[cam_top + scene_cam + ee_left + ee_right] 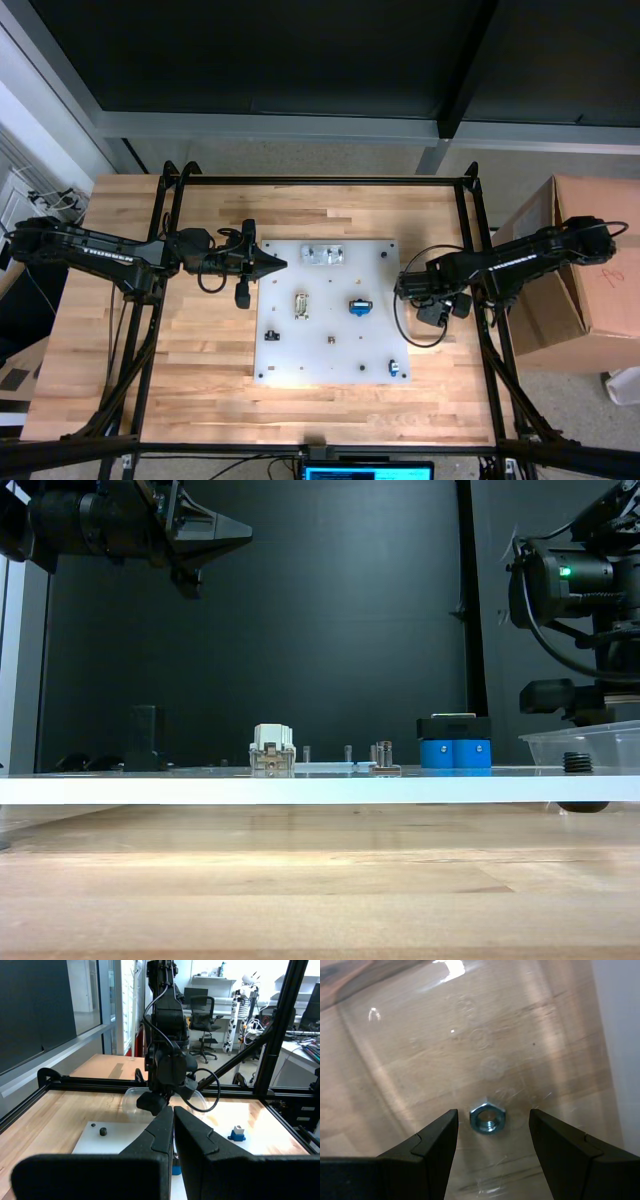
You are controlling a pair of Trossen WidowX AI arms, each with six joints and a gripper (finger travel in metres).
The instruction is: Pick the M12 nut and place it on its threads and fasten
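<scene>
In clear tray [420,1050] at right, M12 nut [488,1121] lies free under spread right gripper [492,1116]; best lowered centred, then pinched; left gripper [173,1110], pressed together, hovers over board's [330,350] left edge.

A cardboard box [580,265] stands beside the wooden table [130,380]; an office chair [202,1024] and desks [299,1046] fill the bright room.

A white board [300,350] is laid near the middle of the wooden bench [120,380]. On it are seen a cream connector [301,306], a blue block [360,307] towards the right edge, a silver post [331,340] and a clear bracket [324,257] towards the far edge. The bench is bounded by a black frame [320,180]. A cardboard box [590,300] is stood beyond the right edge, a lit screen [367,471] at the near edge.
</scene>
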